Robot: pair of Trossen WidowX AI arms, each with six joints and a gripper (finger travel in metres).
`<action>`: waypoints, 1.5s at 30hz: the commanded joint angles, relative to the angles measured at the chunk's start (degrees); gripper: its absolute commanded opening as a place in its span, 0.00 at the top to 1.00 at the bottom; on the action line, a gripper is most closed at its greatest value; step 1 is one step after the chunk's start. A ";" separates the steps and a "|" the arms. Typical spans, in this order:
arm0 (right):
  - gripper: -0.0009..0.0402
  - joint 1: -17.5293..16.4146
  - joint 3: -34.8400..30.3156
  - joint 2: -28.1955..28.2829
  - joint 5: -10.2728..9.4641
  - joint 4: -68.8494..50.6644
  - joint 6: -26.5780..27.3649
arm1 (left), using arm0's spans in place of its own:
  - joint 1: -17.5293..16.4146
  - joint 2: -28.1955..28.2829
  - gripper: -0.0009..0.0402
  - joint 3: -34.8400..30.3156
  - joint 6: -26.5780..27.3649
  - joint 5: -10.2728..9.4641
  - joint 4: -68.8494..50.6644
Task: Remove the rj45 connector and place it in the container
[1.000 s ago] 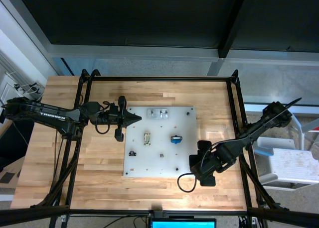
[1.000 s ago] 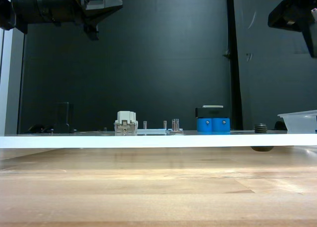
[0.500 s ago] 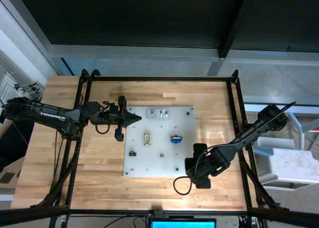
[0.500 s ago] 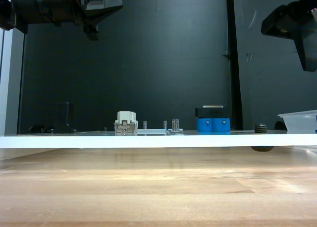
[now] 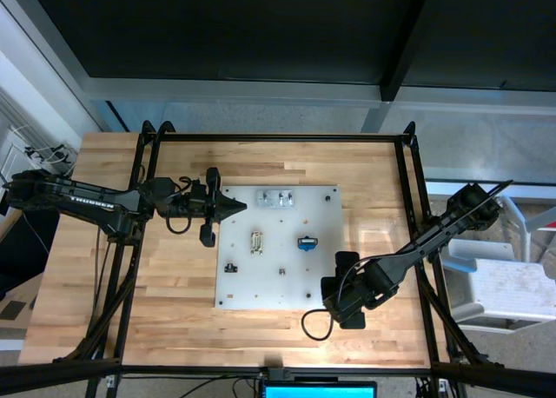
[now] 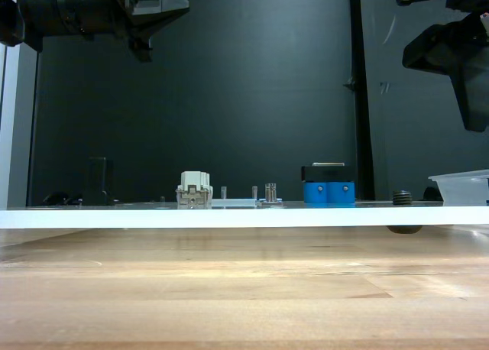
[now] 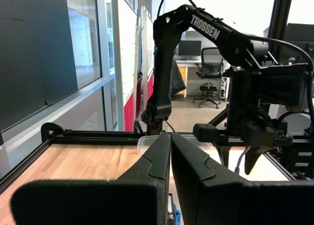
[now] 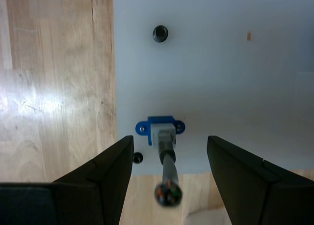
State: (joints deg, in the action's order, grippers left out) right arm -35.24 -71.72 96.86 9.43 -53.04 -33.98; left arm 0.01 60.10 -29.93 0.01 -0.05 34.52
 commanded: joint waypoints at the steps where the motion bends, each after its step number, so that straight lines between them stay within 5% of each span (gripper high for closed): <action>1: 0.47 -0.07 1.27 -0.13 0.02 1.46 -0.04 | -0.02 0.02 0.98 -0.02 0.00 0.02 0.00; 28: 0.48 -0.02 4.52 -0.76 1.46 4.37 1.42 | -0.02 0.02 0.98 -0.02 0.00 0.02 0.00; 45: 0.79 -0.02 4.68 -0.76 1.11 4.07 1.44 | 0.00 0.02 0.98 -0.02 0.00 0.02 0.00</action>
State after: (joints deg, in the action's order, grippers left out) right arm -35.27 -67.05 96.03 10.17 -48.82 -32.51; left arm 0.01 60.10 -29.95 0.03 -0.03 34.52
